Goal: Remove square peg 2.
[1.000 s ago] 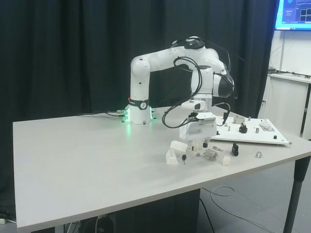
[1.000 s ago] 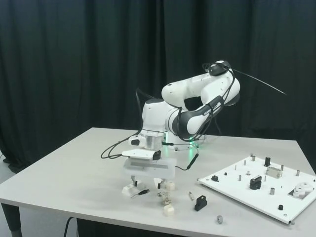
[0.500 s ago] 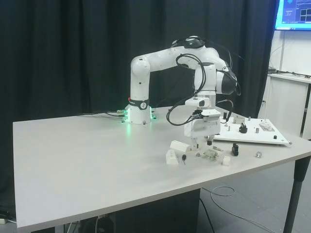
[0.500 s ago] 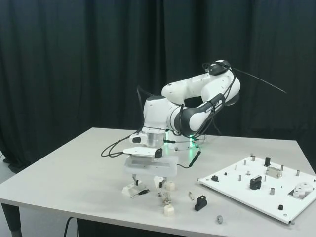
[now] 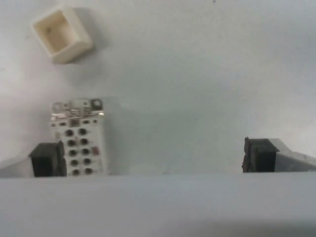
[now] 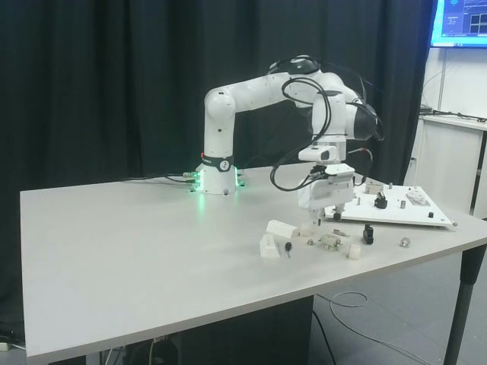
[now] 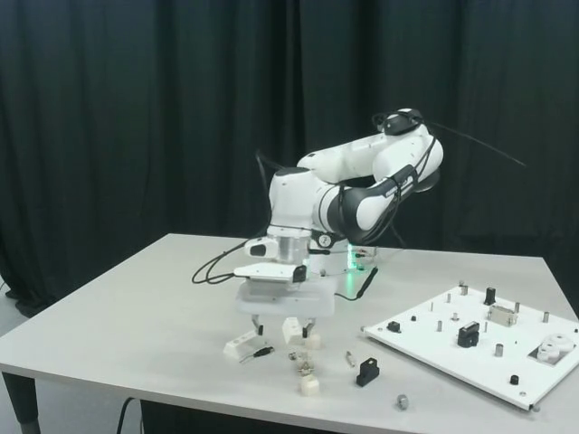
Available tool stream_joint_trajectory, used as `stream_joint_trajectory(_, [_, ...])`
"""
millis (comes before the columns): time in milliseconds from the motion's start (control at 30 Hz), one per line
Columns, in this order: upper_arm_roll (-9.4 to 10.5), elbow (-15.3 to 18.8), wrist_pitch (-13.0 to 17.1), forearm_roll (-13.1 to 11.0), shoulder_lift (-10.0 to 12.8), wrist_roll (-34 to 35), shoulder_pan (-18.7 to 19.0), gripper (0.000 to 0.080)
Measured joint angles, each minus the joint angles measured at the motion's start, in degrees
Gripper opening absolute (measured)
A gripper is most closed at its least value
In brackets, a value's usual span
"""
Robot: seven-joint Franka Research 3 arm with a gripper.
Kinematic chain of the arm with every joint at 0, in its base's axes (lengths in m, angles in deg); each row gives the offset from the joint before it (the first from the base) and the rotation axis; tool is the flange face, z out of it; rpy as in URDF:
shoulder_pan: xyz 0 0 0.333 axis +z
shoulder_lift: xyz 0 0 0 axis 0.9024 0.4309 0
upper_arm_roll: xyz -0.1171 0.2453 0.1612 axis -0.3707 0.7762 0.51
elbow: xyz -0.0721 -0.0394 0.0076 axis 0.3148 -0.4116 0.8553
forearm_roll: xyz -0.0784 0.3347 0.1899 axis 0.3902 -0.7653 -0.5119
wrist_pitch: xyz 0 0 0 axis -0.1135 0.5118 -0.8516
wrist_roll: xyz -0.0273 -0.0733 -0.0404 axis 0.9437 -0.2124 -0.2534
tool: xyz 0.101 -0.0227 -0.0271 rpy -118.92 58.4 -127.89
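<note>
We see the white arm (image 6: 259, 84) rising from its green-lit base (image 6: 215, 179) at the back of the grey tabletop (image 6: 137, 236). It arches forward over it, and the wrist points straight down. The pincer (image 6: 321, 222) hangs low above a loose cluster of small parts near the front edge and touches none of them.

In the wrist view the pincer (image 5: 153, 158) is spread wide, with one black fingertip (image 5: 47, 160) beside a white block with holes (image 5: 76, 143) and the other far off across bare tabletop. Nothing lies between them. A small white cube (image 5: 61, 34) lies apart from the block.

From the room cameras we see the cluster under the hand: two white housings (image 6: 274, 237), the block with holes (image 6: 329, 242) and the cube (image 6: 354, 252). A black part (image 6: 368, 234) and a small nut (image 6: 405, 242) lie further towards the board.

The white board (image 7: 425, 348) sits well apart from the pincer (image 7: 283, 327), by the tabletop's far side edge. It carries several small pegs and black fittings. We cannot tell which of these, or of the loose parts, is square peg 2.

The half of the tabletop on the other side of the hand from the board lies open. The strip between the cluster and the front edge is narrow. A black cable (image 6: 285, 171) loops down from the wrist beside the hand.
</note>
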Motion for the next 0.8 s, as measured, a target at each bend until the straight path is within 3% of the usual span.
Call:
stream_joint_trajectory(333, [-1.51, -0.72, -3.05, 1.50, -0.12, 4.34, 2.27, 0.0800])
stream_joint_trajectory(800, [-1.58, -0.81, -6.11, 2.08, -0.52, 11.26, 6.84, 0.0800])
